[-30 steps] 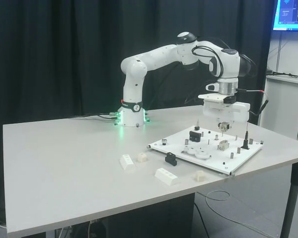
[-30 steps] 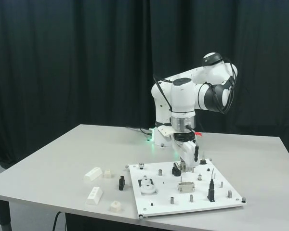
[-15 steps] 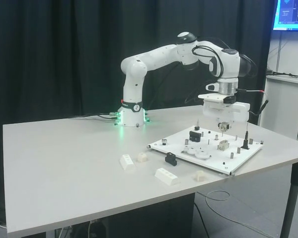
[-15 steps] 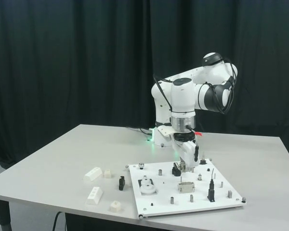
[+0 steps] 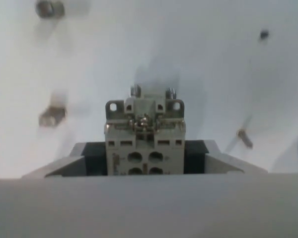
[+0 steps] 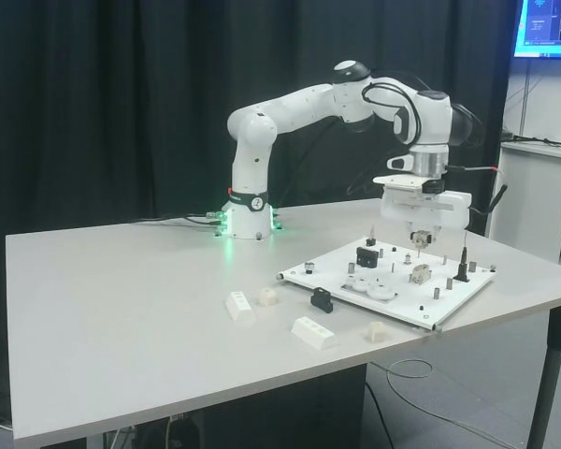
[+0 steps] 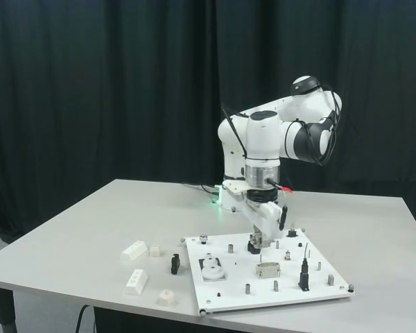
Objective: Place waterproof.
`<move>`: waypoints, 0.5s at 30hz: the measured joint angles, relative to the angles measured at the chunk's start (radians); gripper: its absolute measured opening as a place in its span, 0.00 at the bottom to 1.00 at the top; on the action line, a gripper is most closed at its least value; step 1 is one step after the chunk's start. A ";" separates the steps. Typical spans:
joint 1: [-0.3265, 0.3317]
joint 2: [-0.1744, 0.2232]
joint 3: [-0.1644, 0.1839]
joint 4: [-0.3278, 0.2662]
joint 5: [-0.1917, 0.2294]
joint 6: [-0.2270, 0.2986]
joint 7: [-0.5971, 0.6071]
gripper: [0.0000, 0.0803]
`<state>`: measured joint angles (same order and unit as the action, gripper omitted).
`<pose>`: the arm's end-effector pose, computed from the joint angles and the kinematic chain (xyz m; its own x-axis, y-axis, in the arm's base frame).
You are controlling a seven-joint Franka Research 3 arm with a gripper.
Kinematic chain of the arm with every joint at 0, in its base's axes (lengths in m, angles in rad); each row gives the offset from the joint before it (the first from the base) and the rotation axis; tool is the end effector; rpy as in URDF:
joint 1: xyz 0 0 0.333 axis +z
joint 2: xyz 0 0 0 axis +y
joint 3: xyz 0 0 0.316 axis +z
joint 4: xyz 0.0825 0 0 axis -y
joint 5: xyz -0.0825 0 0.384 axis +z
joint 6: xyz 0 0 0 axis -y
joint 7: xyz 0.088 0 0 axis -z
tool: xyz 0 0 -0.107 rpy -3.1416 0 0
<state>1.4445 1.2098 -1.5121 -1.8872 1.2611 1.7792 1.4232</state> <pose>0.5881 0.1703 0.3013 -0.2576 -0.9662 -0.0119 -0.9650 0.2579 -0.0478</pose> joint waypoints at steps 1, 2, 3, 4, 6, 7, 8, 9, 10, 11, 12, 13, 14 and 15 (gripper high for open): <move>-0.002 0.000 0.000 0.000 -0.005 0.009 -0.004 0.39; -0.005 0.000 0.000 0.000 -0.012 0.020 -0.010 0.39; -0.008 0.000 0.000 0.000 -0.018 0.029 -0.015 0.39; -0.011 0.000 0.000 0.000 -0.023 0.039 -0.022 0.39; -0.021 0.000 0.000 0.000 -0.032 0.053 -0.039 0.39; -0.026 0.000 0.000 0.000 -0.035 0.060 -0.047 0.39; -0.031 0.000 0.000 0.000 -0.038 0.065 -0.055 0.39; -0.038 0.000 0.000 0.000 -0.041 0.071 -0.062 0.39; -0.046 0.000 0.000 0.000 -0.045 0.077 -0.070 0.39; -0.053 0.000 0.000 0.000 -0.048 0.080 -0.079 0.39; -0.061 0.000 -0.001 0.000 -0.052 0.083 -0.089 0.39; -0.069 0.000 -0.001 0.000 -0.055 0.084 -0.100 0.39; -0.077 0.000 -0.002 0.000 -0.058 0.084 -0.113 0.39; -0.086 0.000 -0.002 0.000 -0.059 0.084 -0.129 0.39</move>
<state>1.3584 1.2101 -1.5142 -1.8873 1.2018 1.8632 1.2943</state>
